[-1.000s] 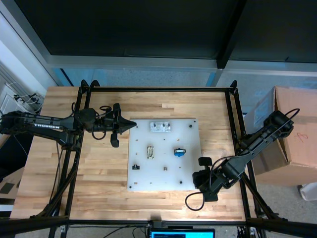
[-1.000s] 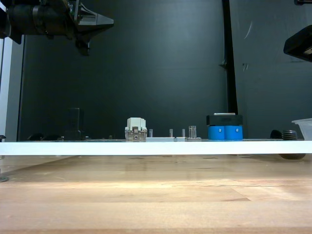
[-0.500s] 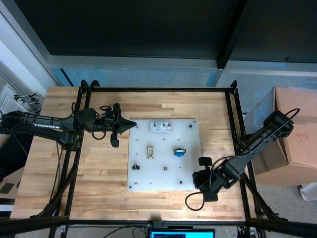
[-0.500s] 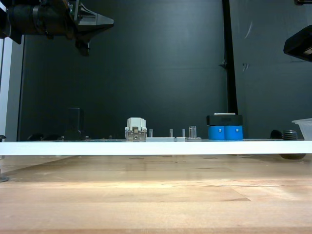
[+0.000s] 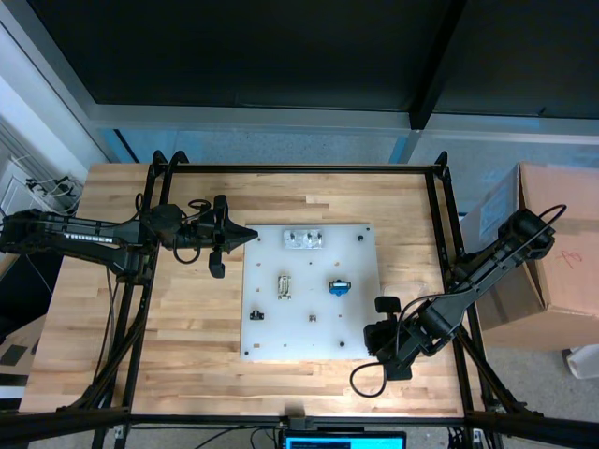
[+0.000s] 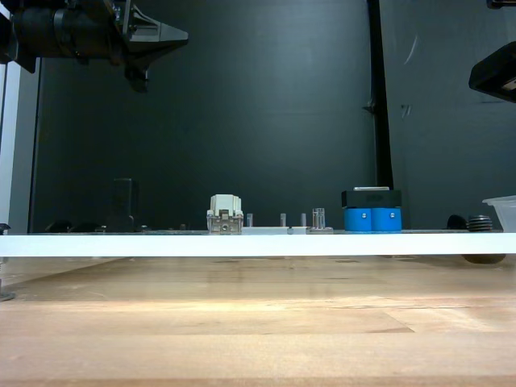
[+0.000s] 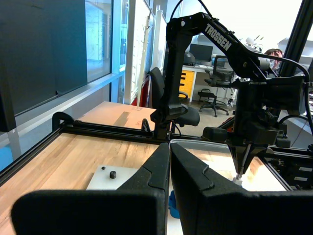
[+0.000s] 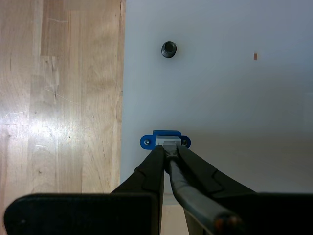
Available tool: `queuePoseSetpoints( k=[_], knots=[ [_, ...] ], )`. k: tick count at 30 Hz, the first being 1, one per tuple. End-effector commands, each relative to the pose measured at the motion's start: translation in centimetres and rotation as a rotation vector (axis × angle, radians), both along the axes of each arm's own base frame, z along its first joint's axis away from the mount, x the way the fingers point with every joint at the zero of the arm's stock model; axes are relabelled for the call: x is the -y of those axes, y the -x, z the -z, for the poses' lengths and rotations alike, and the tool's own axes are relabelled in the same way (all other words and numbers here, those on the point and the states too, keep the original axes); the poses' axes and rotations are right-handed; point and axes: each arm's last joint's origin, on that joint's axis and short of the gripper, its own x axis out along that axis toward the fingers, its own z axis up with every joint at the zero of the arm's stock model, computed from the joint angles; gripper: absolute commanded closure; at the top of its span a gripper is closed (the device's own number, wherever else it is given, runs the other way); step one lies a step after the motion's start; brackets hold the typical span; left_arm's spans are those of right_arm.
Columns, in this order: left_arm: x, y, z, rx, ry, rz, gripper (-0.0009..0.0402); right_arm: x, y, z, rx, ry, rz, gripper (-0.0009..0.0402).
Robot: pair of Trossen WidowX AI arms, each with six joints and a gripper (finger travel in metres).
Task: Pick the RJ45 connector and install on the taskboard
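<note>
One risk: plug [image 8: 169, 143], clamped in right gripper [image 8: 167, 150] over board [image 5: 309, 323] lower-right corner, clear of blue socket [image 5: 339, 287], could jam if tilted. Left gripper [image 5: 251, 236], pinched together and empty, hovers at board's upper left.

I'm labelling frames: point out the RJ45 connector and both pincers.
RJ45 connector [image 8: 169, 143]: right wrist view, front end, at blue seat [image 8: 146, 142].
Right pincer [image 8: 168, 150]: right wrist view, between fingertips, gripping it.
Left pincer [image 5: 251, 236]: high view, tip, raised by board's [image 5: 309, 346] left edge.
</note>
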Motion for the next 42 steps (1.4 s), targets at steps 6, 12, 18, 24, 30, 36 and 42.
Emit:
queuePoseSetpoints(
  k=[6, 12, 18, 24, 30, 36, 42],
  knots=[
    [-0.01, -0.01, 0.01, 0.0, 0.0, 0.0, 0.0393, -0.06, 0.01, -0.01, 0.002, -0.002, -0.002, 0.0393],
    [-0.01, -0.01, 0.01, 0.0, 0.0, 0.0, 0.0393, -0.07, 0.02, 0.0, 0.002, -0.001, -0.002, 0.0393],
    [0.0, -0.01, 0.01, 0.0, 0.0, 0.0, 0.0393, -0.1, 0.05, 0.01, 0.002, -0.001, -0.003, 0.0393],
    [0.0, -0.01, 0.01, 0.0, 0.0, 0.0, 0.0393, -0.11, 0.05, 0.01, 0.003, -0.001, -0.004, 0.0393],
    [-0.01, -0.01, 0.01, 0.0, 0.0, 0.0, 0.0393, -0.13, 0.06, 0.01, 0.003, -0.002, -0.005, 0.0393],
    [0.0, -0.01, 0.01, 0.0, 0.0, 0.0, 0.0393, -0.17, 0.07, 0.0, 0.005, -0.004, -0.003, 0.0393],
    [-0.01, -0.01, 0.01, 0.0, 0.0, 0.0, 0.0393, -0.24, 0.01, 0.81, -0.009, 0.001, 0.015, 0.0393]
  ],
)
